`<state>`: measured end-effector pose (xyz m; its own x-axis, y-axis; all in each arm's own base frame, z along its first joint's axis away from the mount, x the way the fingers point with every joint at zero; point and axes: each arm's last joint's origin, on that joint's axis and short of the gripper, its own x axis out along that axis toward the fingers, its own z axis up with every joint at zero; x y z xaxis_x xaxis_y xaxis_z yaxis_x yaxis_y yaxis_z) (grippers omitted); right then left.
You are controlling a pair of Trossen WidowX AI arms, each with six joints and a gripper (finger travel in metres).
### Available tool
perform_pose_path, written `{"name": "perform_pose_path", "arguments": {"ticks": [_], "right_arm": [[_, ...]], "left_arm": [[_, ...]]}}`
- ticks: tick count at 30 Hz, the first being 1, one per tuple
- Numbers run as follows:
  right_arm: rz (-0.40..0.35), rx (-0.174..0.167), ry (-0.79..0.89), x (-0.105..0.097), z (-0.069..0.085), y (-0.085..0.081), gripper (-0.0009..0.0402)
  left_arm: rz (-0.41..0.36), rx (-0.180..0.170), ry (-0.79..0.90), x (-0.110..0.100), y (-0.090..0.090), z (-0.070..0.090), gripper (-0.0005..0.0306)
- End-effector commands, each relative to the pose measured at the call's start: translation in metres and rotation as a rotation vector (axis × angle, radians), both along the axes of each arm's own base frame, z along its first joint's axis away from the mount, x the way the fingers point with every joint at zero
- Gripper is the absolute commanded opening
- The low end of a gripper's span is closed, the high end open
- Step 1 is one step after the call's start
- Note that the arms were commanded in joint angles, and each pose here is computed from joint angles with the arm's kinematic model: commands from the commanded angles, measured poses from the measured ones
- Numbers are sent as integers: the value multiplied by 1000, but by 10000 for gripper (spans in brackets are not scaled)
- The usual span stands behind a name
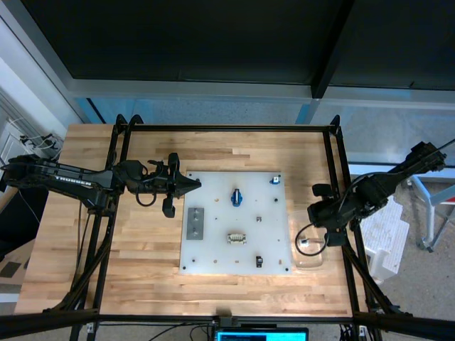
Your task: Pick the USB connector and install on taskboard
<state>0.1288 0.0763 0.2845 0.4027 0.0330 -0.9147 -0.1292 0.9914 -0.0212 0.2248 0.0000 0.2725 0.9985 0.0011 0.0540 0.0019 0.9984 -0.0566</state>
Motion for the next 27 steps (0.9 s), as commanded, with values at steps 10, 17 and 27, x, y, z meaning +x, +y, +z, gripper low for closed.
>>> {"name": "perform_pose_path", "arguments": {"ticks": [10, 17, 27], "right_arm": [[6, 11, 49, -6, -10, 19, 4], [-37, 13, 77, -5, -17, 25, 47], [-86, -34, 89, 5, -28, 34, 132]], "left_arm": [[0, 0, 0, 0, 0, 0, 0], [0, 0, 0, 0, 0, 0, 0], [0, 0, 0, 0, 0, 0, 0]]}}
